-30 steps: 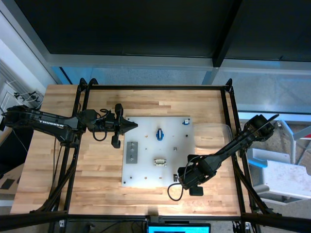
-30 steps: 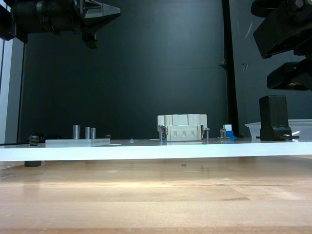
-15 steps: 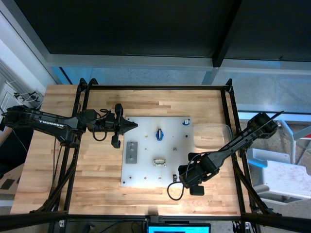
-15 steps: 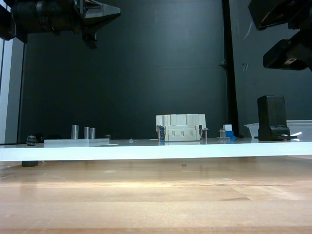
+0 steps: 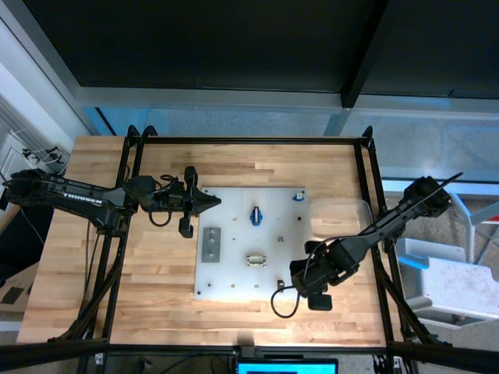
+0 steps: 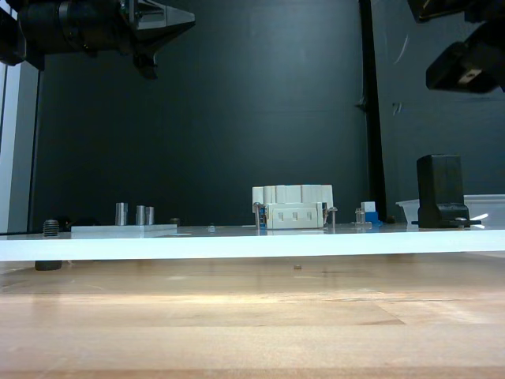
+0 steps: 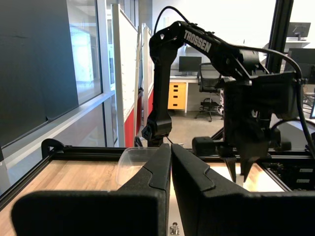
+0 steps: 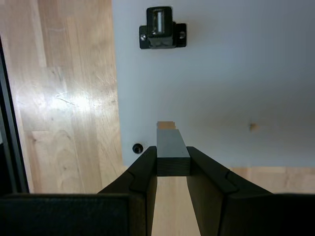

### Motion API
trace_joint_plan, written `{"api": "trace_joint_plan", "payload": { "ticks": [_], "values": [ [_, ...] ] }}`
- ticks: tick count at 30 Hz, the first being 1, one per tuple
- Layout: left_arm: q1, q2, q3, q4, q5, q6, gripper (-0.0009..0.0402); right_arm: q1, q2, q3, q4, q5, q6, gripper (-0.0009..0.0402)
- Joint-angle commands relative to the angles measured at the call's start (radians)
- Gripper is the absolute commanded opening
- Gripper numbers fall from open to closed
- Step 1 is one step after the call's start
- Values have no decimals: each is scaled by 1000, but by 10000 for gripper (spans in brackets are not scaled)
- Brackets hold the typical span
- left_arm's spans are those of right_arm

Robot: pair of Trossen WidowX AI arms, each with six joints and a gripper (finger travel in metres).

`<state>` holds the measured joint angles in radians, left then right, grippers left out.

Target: Pick the 16mm bar from the taskboard and place it in the container

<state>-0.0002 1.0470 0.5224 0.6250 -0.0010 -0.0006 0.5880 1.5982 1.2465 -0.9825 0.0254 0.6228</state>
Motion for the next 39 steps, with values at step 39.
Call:
{"api": "trace_joint_plan", "payload": {
  "ticks": [39],
  "values": [
    [0, 0, 0, 0, 0, 0, 0, -265, -263, -71, -199, 9, -64, 32]
  ]
}}
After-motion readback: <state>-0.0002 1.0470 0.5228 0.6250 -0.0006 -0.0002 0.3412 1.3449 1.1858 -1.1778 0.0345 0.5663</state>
